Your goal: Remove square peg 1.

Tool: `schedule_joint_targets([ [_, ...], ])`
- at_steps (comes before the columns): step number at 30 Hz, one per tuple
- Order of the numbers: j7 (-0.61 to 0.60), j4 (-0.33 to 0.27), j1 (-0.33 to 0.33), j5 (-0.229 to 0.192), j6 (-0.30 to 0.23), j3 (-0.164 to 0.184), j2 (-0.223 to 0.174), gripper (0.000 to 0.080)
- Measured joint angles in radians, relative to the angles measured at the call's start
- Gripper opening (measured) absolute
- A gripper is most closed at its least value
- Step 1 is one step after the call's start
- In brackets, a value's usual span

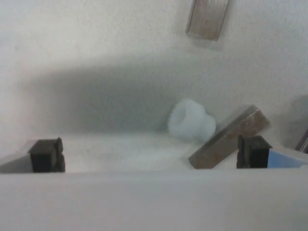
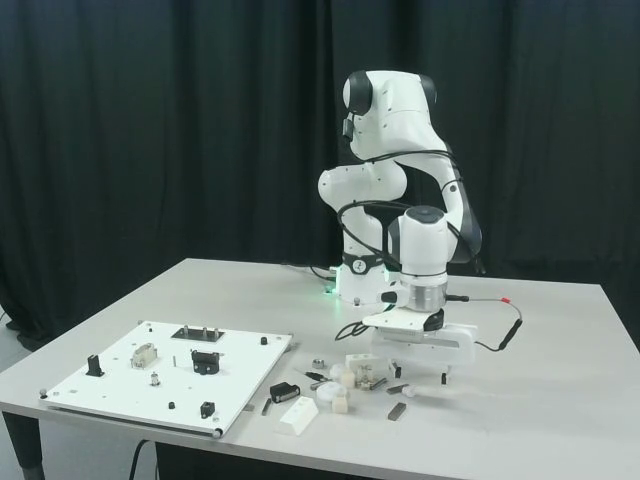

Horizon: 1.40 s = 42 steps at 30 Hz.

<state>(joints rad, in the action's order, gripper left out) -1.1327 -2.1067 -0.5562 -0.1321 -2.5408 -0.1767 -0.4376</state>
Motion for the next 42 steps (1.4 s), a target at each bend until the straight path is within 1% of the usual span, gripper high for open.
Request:
schedule_joint_targets([
  [11,-0.025,0.015,0.000,0.006,0.019,0.000,0.000,0.0800],
  [25,-0.047,0.018,0.000,0.010,0.021,0.000,0.000,0.0800],
  [31,-0.062,0.018,0.000,0.028,0.021,-0.002,0.000,0.0800],
  [42,-0.080,0.019,0.001,0.046,0.020,-0.002,0.000,0.0800],
])
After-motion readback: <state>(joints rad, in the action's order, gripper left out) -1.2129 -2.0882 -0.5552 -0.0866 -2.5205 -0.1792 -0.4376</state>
